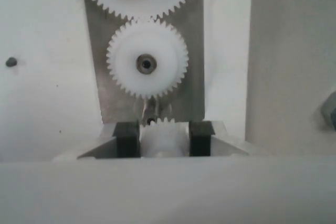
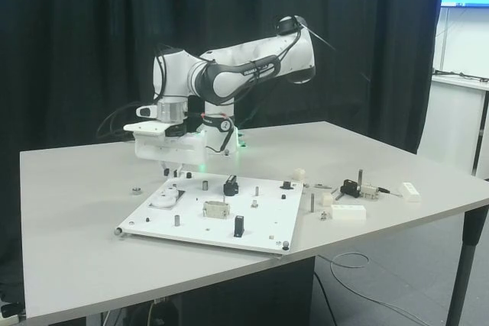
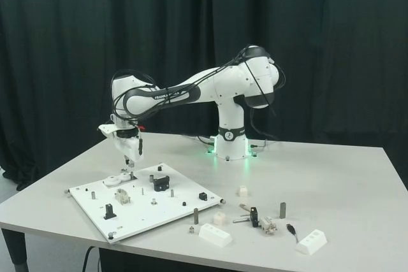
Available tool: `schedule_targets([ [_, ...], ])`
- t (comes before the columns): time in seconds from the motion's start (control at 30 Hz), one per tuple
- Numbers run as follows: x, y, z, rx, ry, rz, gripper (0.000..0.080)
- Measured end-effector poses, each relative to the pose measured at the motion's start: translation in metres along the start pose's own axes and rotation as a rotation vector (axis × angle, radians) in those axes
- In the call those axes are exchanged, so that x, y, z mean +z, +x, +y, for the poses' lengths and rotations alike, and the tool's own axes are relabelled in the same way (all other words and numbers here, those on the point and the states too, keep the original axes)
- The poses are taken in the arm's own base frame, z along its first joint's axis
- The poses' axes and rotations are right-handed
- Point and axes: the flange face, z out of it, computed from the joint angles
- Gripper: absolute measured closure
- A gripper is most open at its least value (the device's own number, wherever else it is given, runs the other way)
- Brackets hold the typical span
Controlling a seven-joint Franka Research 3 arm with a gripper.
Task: Place small gear.
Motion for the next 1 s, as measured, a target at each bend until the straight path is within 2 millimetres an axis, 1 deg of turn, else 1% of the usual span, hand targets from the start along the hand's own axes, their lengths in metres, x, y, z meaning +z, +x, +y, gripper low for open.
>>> schedule_targets([
  [0.27,-0.0052,-0.0004,0.0002,-0.004,0.002,0.004,0.0606],
  [1.0,-0.0060,-0.0014,-0.0017,-0.025,0.003,0.008,0.0606],
])
